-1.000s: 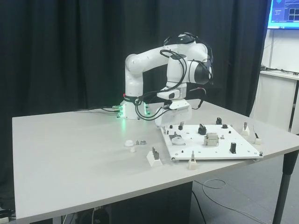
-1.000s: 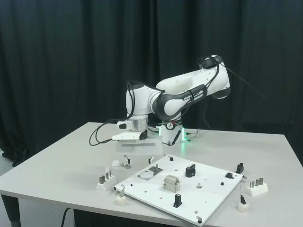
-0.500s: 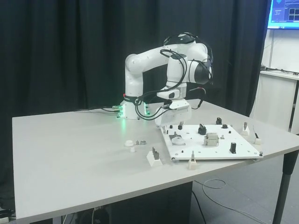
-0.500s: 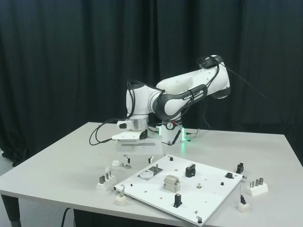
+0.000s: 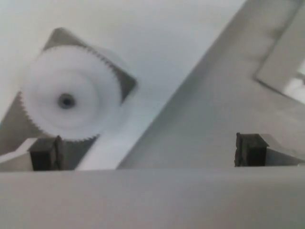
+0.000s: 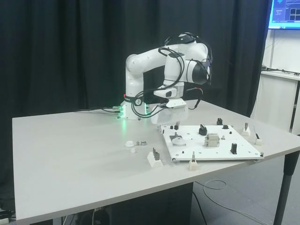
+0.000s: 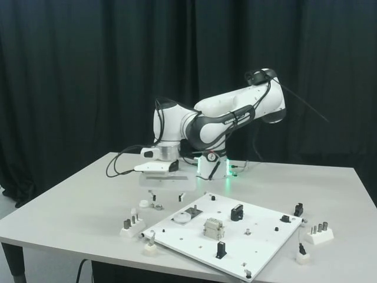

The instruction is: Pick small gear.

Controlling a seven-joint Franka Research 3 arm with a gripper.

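Since the earlier frames the arm (image 7: 224, 121) has swung its wrist away from the white board (image 7: 259, 239) toward the worktop's left side as the second room view shows it, and the claw (image 7: 166, 195) now hangs above the board's near-left edge instead of further in over it. Its two black fingertips (image 5: 45, 152) stand spread wide apart with nothing between them.

In the wrist view a white toothed gear (image 5: 69, 98) with a dark centre hole lies on a grey plate, close to one fingertip but not between the two. Both room views show this gear (image 7: 182, 217) on the board near its left corner. A smaller white gear (image 7: 143, 204) rests on the grey worktop (image 7: 88, 194) off the board's left edge, just beside a small metal part (image 7: 156, 206); which of these is the task's small gear cannot be told. A white block holding pegs (image 7: 129, 227) sits near the worktop's front edge.
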